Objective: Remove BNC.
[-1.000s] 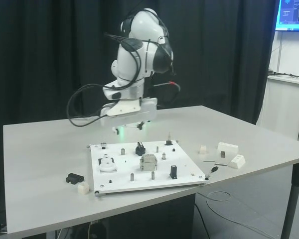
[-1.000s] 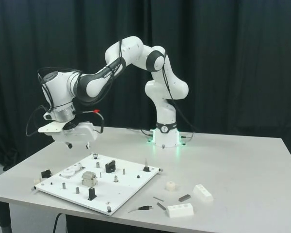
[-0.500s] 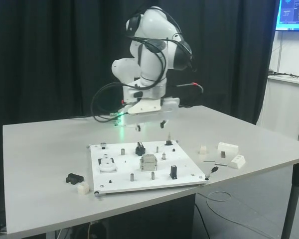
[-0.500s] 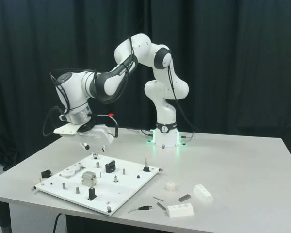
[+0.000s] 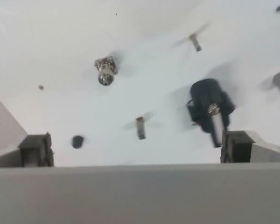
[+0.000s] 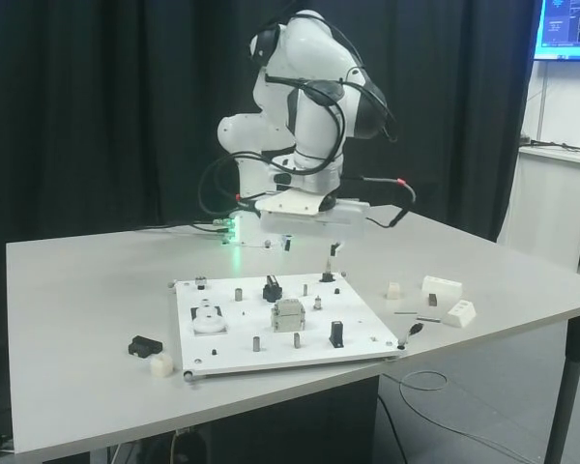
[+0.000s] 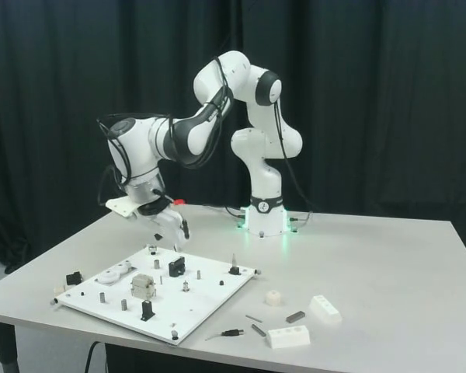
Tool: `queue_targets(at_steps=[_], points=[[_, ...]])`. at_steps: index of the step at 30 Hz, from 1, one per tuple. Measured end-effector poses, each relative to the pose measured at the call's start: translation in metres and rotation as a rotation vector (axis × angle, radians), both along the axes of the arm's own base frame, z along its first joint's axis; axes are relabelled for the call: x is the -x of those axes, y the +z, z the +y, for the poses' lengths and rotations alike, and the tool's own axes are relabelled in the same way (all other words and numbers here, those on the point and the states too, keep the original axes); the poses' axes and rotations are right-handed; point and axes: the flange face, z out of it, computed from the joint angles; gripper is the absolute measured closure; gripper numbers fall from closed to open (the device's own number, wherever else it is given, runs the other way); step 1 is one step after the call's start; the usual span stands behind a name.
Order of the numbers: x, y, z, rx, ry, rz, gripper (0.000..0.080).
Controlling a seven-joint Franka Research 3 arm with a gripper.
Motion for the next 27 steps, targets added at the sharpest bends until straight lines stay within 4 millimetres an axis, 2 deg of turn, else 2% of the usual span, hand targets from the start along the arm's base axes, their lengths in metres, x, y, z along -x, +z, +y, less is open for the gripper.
queue_targets(at_steps=[6, 27], points=[[0.007, -0.008, 0.012, 0.052, -0.14, -0.015, 0.0003], [0.054, -0.031, 0.04, 0.131, -0.383, -0.188, 0.0003]])
